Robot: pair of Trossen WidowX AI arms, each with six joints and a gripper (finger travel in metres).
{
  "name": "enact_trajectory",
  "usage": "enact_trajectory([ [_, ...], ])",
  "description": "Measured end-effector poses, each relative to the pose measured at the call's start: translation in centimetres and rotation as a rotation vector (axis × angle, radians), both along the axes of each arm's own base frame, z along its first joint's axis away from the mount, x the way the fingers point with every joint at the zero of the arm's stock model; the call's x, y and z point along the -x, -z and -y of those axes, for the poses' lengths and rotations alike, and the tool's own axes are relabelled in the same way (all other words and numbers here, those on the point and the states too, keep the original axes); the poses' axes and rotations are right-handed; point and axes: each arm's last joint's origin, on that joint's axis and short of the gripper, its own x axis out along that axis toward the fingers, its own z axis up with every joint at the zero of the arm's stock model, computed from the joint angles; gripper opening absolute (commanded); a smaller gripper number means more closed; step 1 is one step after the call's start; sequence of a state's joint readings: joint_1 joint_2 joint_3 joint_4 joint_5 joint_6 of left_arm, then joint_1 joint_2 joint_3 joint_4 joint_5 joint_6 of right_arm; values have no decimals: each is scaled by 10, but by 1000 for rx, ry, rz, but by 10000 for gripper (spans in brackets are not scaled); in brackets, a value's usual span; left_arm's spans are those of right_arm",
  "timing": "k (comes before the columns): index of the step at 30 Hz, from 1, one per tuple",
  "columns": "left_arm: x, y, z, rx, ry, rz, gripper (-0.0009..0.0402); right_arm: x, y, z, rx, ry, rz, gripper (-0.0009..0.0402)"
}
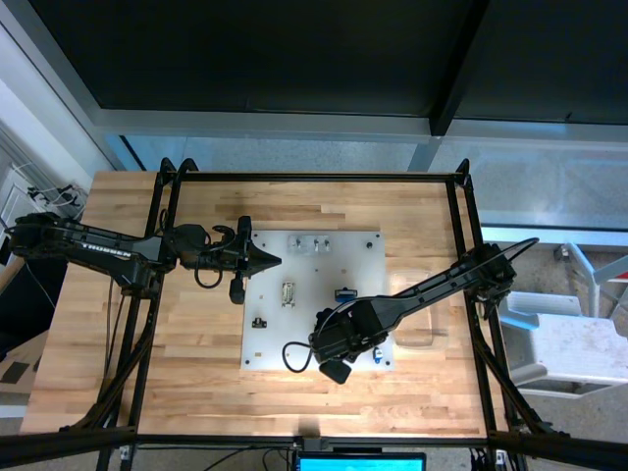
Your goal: Unfasten the M12 fastener and place in the container
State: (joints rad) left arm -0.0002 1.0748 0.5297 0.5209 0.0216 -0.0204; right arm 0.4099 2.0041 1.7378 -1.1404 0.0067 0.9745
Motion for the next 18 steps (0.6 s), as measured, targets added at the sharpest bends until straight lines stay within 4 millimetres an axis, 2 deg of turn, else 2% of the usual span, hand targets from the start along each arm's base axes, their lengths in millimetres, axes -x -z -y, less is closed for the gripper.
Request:
enact_trajectory([
  [9,0,0,0,0,0,1,0,1,6,0,29,16,-9,193],
  [13,0,0,0,0,0,1,0,-2,16,-2,29,13,-42,218],
  [18,0,0,0,0,0,0,0,-3,25,-4,30,6,-67,229],
])
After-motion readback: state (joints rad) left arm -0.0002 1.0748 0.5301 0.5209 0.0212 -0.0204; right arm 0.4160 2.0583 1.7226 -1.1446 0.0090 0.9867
